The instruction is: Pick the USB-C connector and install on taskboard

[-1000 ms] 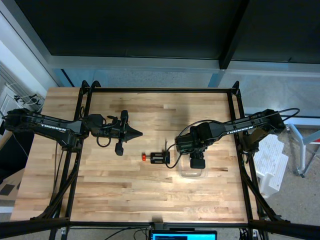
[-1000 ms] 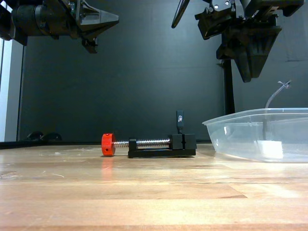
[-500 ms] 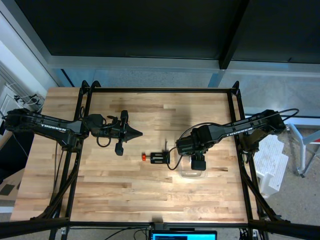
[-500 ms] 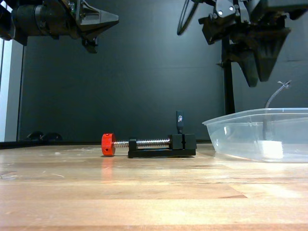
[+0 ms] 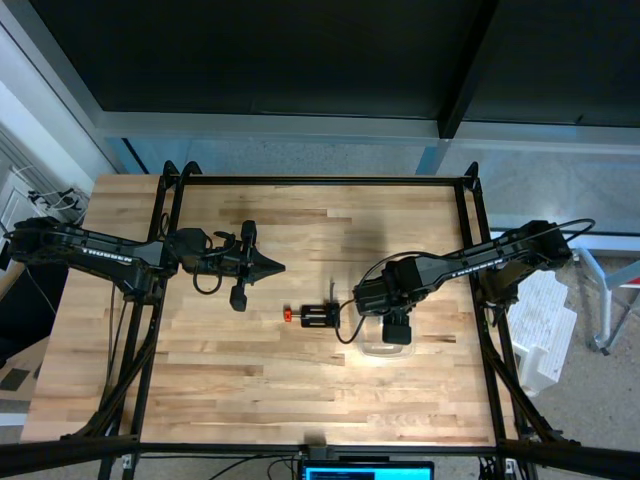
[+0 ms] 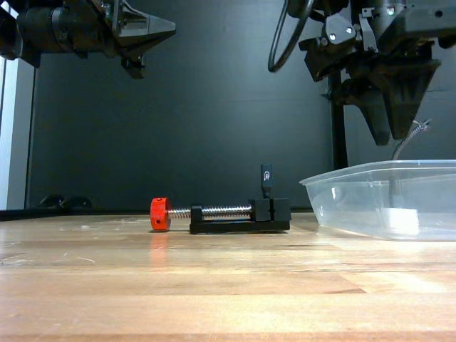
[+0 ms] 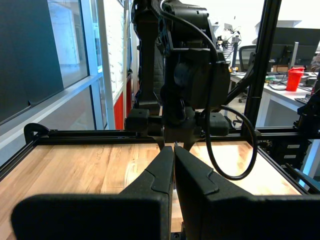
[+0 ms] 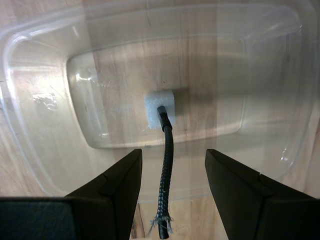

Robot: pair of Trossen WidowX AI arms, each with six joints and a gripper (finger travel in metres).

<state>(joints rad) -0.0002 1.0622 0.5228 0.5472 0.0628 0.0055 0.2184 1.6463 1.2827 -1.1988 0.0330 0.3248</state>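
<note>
Clear tray (image 6: 342, 203) | right gripper (image 8: 172, 152) above, jaws apart | left gripper (image 7: 173, 148) high, jaws together

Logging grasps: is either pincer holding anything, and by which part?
Nothing held. The right pincer is open around the cable in the clear tray; the left pincer, shut and empty, hovers at left.

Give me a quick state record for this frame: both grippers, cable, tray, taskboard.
left gripper: shut, parked high over the table's left side
right gripper: open, pointing down over the clear tray
clear tray: on the table, right of the taskboard
cable: braided, upright from a white block in the tray, frayed end up, between the open fingers, not gripped
taskboard: flat on the table, orange knob at one end, untouched
status: nothing picked yet
</note>
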